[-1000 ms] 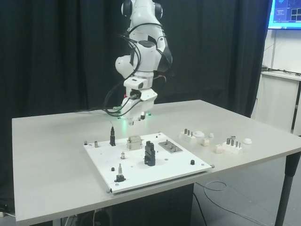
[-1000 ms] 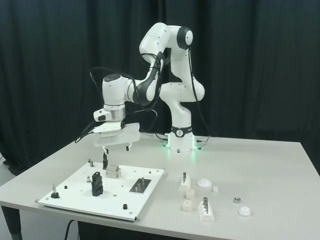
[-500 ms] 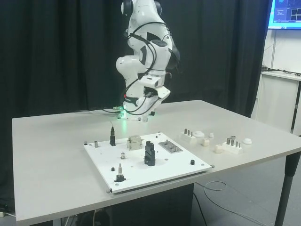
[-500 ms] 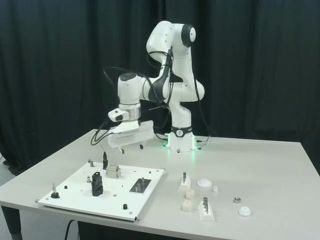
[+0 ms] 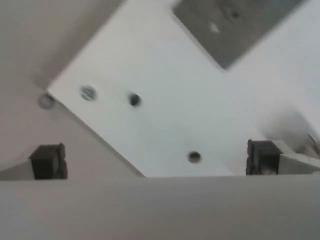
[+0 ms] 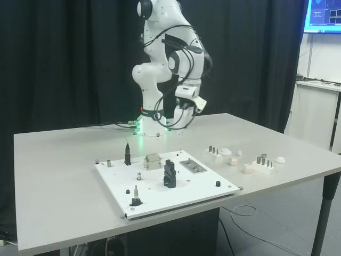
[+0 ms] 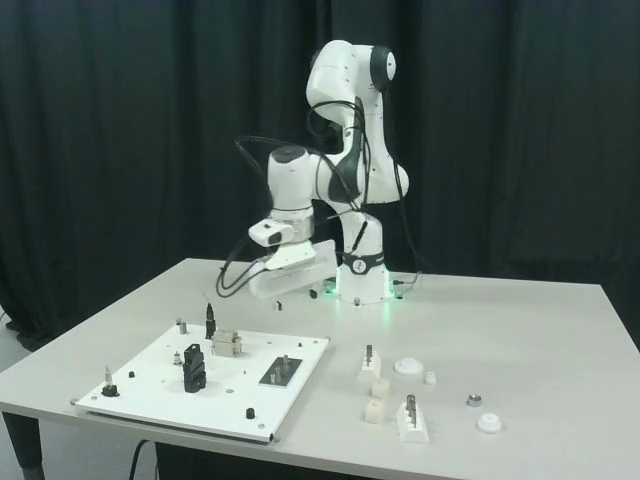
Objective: Pick large gear.
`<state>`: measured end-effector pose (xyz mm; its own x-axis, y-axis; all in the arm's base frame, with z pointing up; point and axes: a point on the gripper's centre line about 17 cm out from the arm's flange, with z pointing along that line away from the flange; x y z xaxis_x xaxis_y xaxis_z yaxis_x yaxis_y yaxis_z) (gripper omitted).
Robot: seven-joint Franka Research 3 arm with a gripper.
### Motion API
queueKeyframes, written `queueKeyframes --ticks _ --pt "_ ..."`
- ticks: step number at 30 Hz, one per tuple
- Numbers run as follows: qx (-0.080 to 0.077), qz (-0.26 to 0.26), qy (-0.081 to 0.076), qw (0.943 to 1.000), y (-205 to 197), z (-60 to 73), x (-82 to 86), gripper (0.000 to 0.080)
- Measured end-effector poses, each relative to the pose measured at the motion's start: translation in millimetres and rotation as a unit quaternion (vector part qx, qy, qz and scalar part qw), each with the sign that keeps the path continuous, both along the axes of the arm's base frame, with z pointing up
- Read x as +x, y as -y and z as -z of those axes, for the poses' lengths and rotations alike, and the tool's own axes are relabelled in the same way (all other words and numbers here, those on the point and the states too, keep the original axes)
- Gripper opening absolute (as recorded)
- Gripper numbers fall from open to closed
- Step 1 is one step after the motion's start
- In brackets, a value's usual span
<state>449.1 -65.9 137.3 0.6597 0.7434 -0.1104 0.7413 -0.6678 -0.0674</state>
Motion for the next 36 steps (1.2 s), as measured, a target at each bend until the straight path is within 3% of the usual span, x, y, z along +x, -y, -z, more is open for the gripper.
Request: queueKeyframes --ticks 10,22,36 --pt "0.013 -0.032 -0.004 0.9994 -59 3.9 -2.7 0.0800" --pt "0.011 -0.063 0.002 0.9979 -114 3.1 -1.7 0.0800" --pt "0.016 -0.085 -0.006 0.9963 -162 10.8 -18.9 0.0800"
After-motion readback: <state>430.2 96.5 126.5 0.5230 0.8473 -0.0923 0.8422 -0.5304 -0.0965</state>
